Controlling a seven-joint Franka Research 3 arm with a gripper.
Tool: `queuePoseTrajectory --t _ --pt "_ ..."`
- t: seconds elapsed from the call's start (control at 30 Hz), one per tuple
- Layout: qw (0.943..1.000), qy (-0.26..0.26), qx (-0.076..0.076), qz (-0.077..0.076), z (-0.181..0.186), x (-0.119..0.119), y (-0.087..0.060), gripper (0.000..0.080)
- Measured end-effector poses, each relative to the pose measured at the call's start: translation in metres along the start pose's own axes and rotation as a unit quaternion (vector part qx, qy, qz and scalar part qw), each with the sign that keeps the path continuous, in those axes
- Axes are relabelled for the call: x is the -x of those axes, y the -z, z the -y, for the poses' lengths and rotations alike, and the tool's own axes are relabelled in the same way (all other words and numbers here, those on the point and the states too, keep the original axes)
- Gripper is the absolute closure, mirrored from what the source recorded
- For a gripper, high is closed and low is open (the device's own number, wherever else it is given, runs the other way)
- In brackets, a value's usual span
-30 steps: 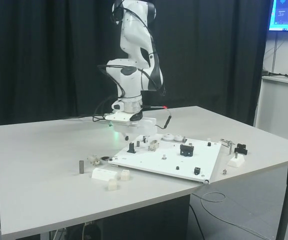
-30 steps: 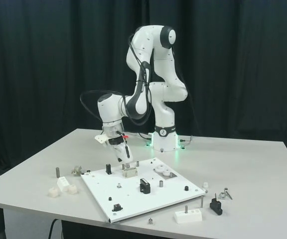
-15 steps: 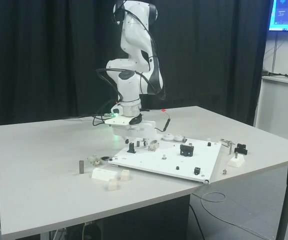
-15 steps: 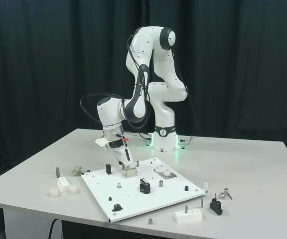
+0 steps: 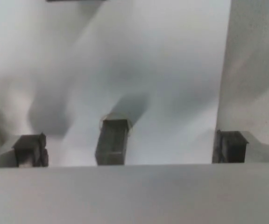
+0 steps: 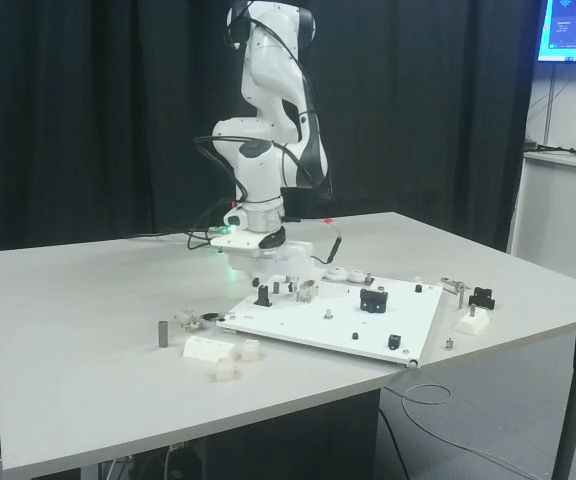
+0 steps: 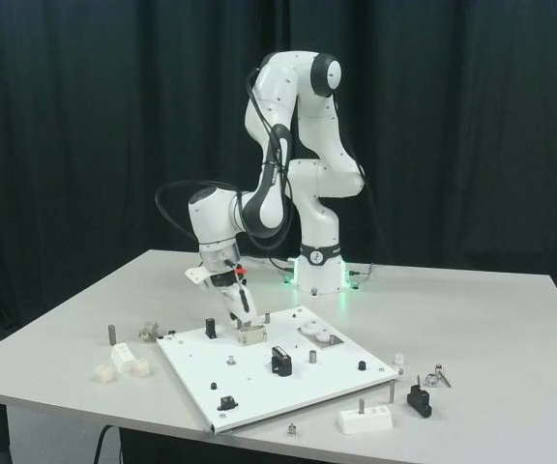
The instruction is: Remove square peg 3.
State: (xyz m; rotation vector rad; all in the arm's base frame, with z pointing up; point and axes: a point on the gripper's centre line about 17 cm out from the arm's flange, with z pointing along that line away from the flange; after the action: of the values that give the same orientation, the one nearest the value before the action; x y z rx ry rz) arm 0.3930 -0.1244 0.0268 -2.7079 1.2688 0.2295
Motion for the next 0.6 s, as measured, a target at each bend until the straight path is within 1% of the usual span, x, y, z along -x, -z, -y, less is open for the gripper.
queuePoseTrajectory --t 0.27,0.6 --pt "0.9999 0.013 -0.002 -0.008 0.009 -0.002 0.007 0.0003" --pt "0.9992 0.035 0.006 -0.016 0.01 -0.004 0.012 0.0003"
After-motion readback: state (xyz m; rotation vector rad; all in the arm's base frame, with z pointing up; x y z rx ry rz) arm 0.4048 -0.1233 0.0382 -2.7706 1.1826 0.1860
